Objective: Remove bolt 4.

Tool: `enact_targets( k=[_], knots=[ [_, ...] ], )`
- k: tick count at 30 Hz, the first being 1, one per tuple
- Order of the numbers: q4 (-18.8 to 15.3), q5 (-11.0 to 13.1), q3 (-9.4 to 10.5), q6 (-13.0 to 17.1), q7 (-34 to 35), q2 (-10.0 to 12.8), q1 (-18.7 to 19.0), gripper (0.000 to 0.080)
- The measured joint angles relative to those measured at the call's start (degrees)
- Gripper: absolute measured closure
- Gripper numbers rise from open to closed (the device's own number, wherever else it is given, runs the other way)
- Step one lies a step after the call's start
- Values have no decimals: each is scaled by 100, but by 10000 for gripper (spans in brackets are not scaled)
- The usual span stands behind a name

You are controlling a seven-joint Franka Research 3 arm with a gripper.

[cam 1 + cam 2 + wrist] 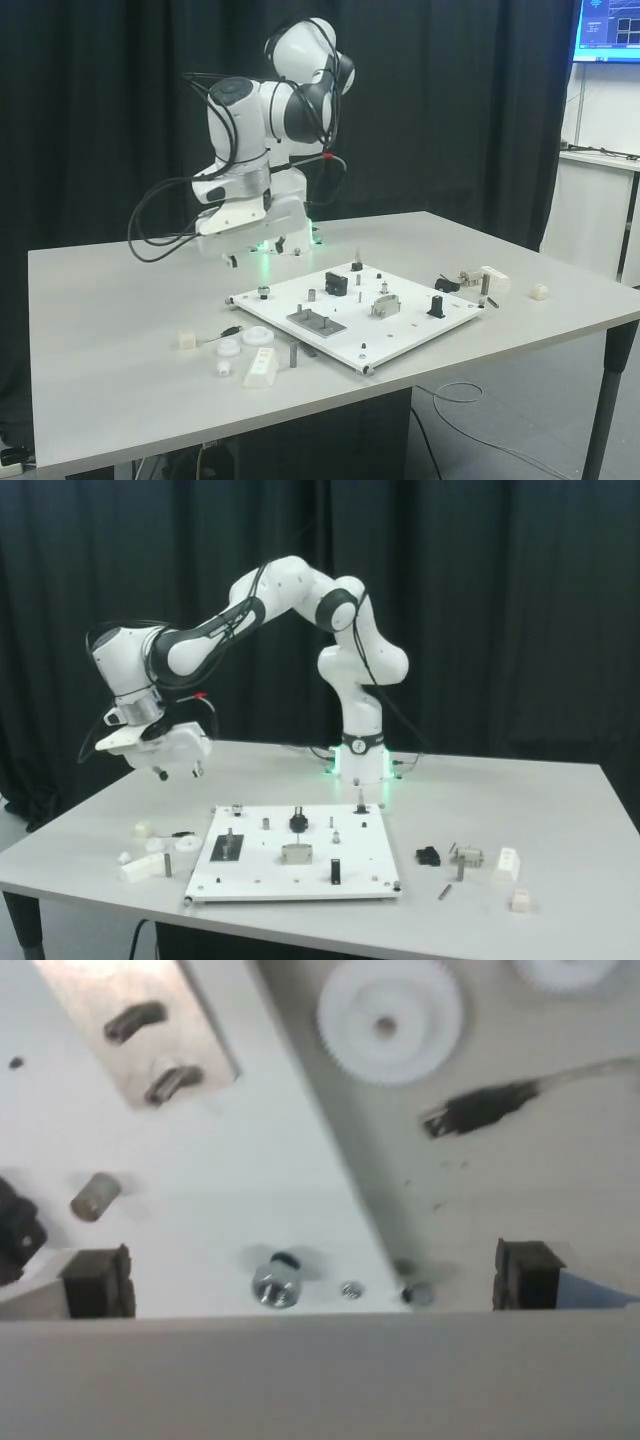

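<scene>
A small bolt with a metal head (275, 1282) stands near a corner of the white board (230, 1160). It shows in the wrist view between my two fingertips and well below them. My gripper (310, 1278) is open, with nothing held. In the first room view the gripper (255, 255) hangs above the board's far left corner, over the bolt (264, 292). In the second room view the gripper (178, 772) hovers up and to the left of that bolt (238, 808).
The board (410, 325) carries a grey slotted plate (135, 1025), a short peg (95, 1196) and several black parts. Beside it on the table lie white gears (390, 1020), a black plug with cable (480, 1108) and a white block (262, 368). More loose parts (470, 858) lie right of the board.
</scene>
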Motion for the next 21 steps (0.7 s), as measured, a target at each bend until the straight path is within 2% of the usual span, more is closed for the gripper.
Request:
enact_targets(
  k=[9, 21],
  knots=[
    [-720, -162, -1, 184, 316, -431, 248, 3],
    [-1865, -484, -1, 857, 1024, -1114, 578, 3]
  ],
)
